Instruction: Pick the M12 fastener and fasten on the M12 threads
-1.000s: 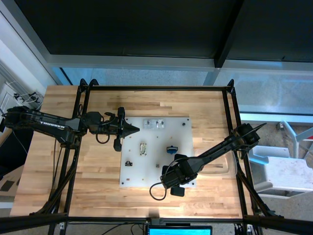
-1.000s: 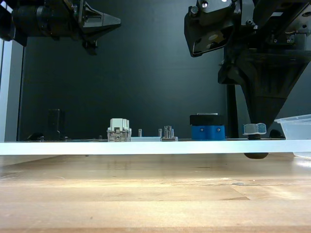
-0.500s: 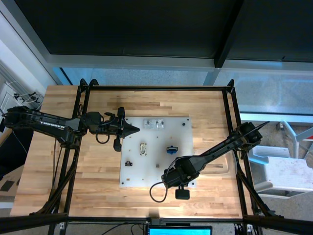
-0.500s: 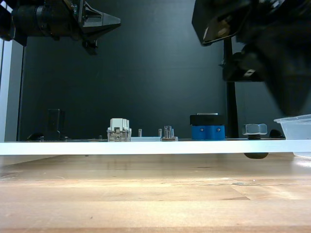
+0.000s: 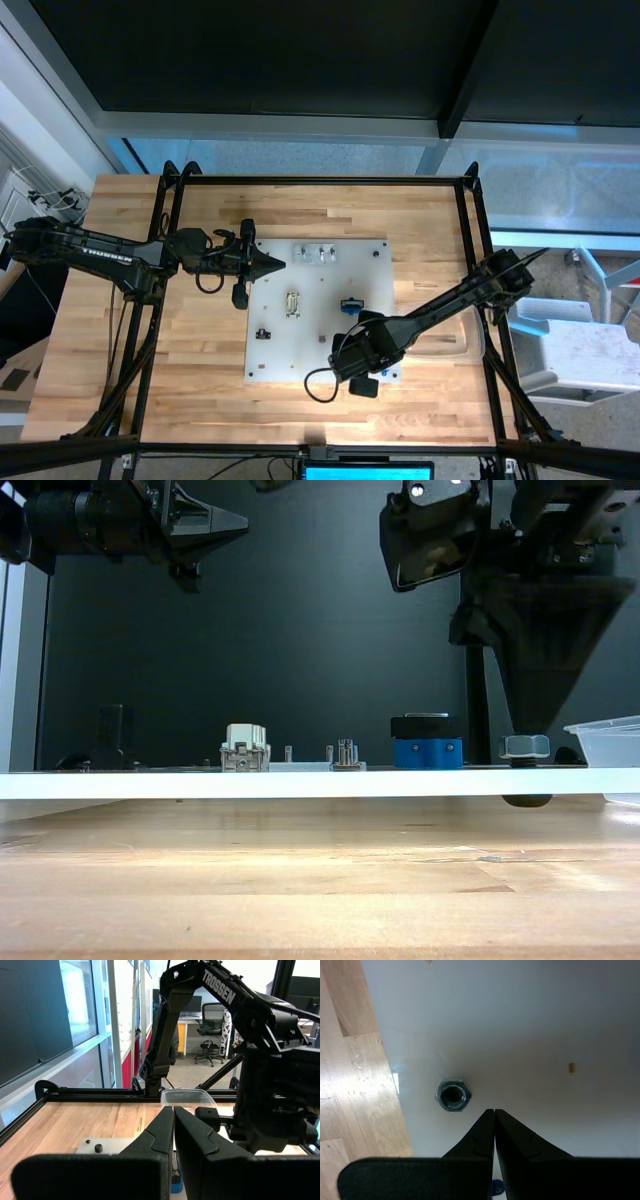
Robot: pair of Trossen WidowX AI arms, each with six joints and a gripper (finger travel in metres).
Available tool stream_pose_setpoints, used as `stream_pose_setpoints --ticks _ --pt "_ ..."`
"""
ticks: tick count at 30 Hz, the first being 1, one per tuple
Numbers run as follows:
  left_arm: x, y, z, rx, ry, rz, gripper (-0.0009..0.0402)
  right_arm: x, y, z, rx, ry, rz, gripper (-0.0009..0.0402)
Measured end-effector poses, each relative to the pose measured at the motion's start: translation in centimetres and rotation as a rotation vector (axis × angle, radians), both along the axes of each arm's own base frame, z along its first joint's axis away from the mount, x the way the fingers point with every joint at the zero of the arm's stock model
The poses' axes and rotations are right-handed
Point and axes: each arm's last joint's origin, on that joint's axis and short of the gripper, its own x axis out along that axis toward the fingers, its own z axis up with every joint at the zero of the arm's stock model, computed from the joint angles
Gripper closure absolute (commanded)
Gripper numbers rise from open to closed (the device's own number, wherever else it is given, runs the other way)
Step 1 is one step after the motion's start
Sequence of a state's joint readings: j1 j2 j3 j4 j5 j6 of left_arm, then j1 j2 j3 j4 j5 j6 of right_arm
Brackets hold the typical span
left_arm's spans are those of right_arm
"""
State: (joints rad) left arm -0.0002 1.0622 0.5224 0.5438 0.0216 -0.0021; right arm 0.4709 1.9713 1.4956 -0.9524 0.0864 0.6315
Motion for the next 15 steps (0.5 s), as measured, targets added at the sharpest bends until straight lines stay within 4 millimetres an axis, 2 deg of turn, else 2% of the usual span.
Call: stream_pose_setpoints --ticks 10,12,15 --pt "0.00 0.00 0.01 0.000 0.000 0.000 0.0393 0.45 0.28 -0.51 0.024 -0.017 -0.009 0.0393" --pt "0.00 0.00 0.01 0.000 0.000 0.000 0.0393 0.32 0.45 -0.53 0.092 0.023 0.017 0.0393" --pt "0.00 0.00 0.01 0.000 0.000 0.000 0.0393 0.15 0.92 -0.30 0.290 0.101 0.127 0.0393"
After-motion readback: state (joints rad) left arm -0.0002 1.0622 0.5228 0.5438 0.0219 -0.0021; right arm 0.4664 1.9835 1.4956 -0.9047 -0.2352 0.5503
